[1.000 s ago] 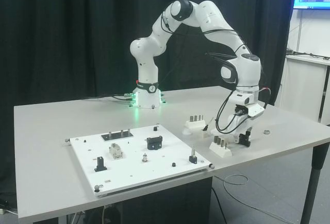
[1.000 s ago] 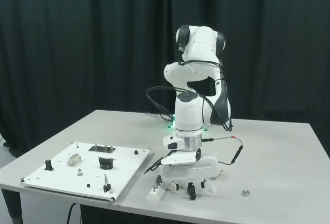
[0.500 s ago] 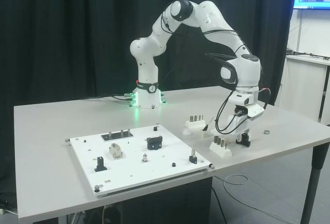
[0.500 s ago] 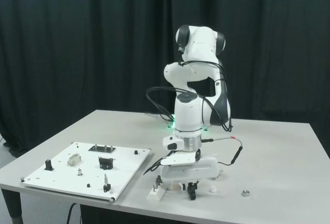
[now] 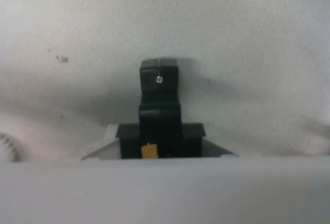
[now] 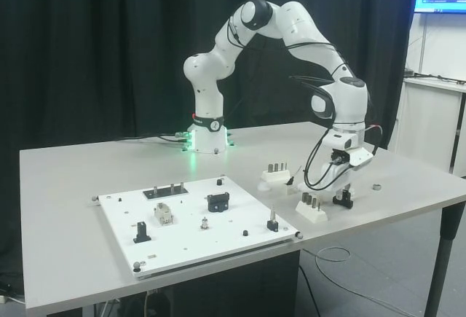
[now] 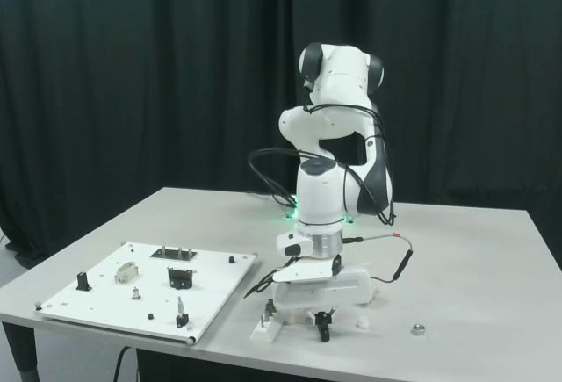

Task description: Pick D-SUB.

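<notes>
1. I see the board (image 6: 191, 222) in the lower left of the first room view, on the table (image 6: 65, 178).
2. Right of it, two small fixtures (image 6: 277, 175) (image 6: 313, 208) sit mid-frame.
3. The gripper (image 6: 343, 199) sits just right of the nearer fixture.
4. A small nut (image 6: 376, 185) lies further right, near the table edge.

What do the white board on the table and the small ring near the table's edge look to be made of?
White board: probably painted metal or plastic sheet, given its flat matte face, thin edge and corner feet. Small ring: likely metal, being grey and nut-like, though too small to tell for sure.
</notes>
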